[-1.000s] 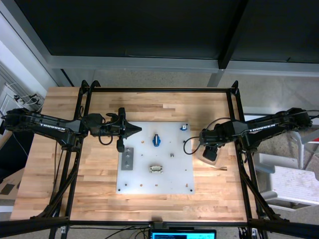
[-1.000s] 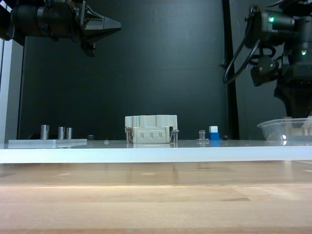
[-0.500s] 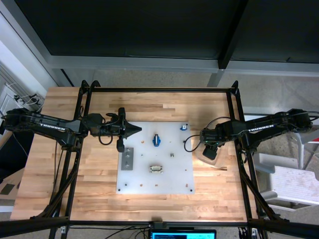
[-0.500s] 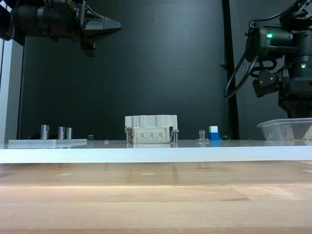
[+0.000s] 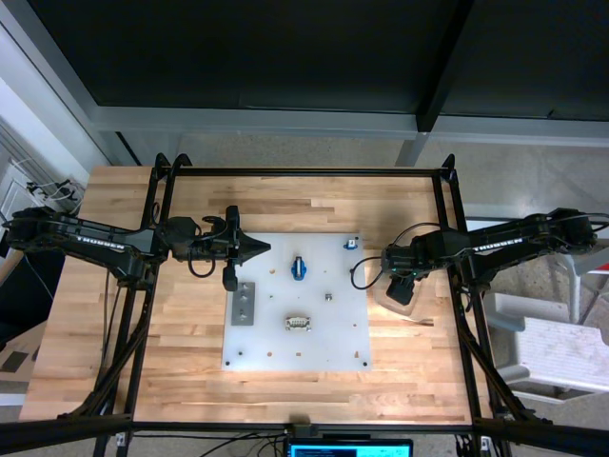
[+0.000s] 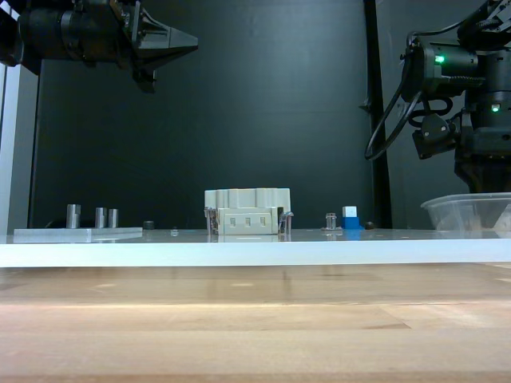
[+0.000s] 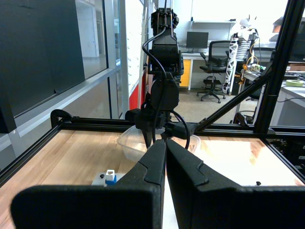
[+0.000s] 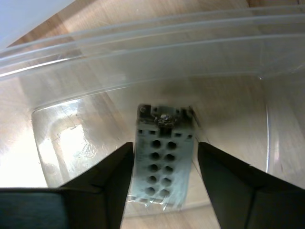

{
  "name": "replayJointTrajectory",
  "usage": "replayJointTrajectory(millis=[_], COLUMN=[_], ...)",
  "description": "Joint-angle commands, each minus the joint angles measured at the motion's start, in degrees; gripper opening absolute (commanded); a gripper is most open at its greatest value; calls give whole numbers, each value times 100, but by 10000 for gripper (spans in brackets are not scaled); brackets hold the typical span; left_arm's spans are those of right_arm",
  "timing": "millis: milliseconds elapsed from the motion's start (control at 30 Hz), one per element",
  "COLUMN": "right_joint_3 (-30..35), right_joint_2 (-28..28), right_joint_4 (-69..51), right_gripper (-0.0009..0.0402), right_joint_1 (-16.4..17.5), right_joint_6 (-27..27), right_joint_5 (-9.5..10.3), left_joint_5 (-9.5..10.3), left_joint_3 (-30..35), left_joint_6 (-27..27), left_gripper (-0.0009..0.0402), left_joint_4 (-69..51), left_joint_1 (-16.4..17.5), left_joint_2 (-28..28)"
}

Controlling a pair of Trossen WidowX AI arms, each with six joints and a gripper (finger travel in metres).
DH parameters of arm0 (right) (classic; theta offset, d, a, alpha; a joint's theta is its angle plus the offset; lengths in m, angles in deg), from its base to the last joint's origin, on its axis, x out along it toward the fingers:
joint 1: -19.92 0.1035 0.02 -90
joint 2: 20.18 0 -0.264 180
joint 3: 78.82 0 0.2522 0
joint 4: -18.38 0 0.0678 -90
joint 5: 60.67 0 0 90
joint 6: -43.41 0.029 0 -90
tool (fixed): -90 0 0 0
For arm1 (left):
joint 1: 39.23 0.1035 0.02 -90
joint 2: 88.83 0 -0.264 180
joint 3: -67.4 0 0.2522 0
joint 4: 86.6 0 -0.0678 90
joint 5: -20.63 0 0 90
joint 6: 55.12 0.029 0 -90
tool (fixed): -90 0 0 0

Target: Remove the HAN10-E connector and place it in the container

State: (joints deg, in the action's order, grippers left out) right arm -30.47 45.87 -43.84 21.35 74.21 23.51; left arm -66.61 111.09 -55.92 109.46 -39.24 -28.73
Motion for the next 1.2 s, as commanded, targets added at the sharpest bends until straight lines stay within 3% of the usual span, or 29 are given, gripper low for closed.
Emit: replayJointTrajectory(millis=[33, 333, 967, 1200], right_joint_3=[4, 195, 1467, 1556], right_joint_2=[4, -7, -188, -186], right_joint_4=[2, -166, -1427, -1513], right_gripper=[234, 282, 257, 251], right_joint_1=[4, 4, 35, 37], right_joint_6=[2, 2, -131, -173], right_joint_5=[-15, -15, -17, -17], left_joint_5=[0, 2, 0, 0], left_joint_3=[2, 2, 2, 2], left_joint_6=[0, 0, 0, 0], left_gripper=[0, 0, 0, 0], left_joint_4=[2, 2, 2, 2], left_joint_1=[2, 2, 2, 2], left_joint_2=[0, 0, 0, 0])
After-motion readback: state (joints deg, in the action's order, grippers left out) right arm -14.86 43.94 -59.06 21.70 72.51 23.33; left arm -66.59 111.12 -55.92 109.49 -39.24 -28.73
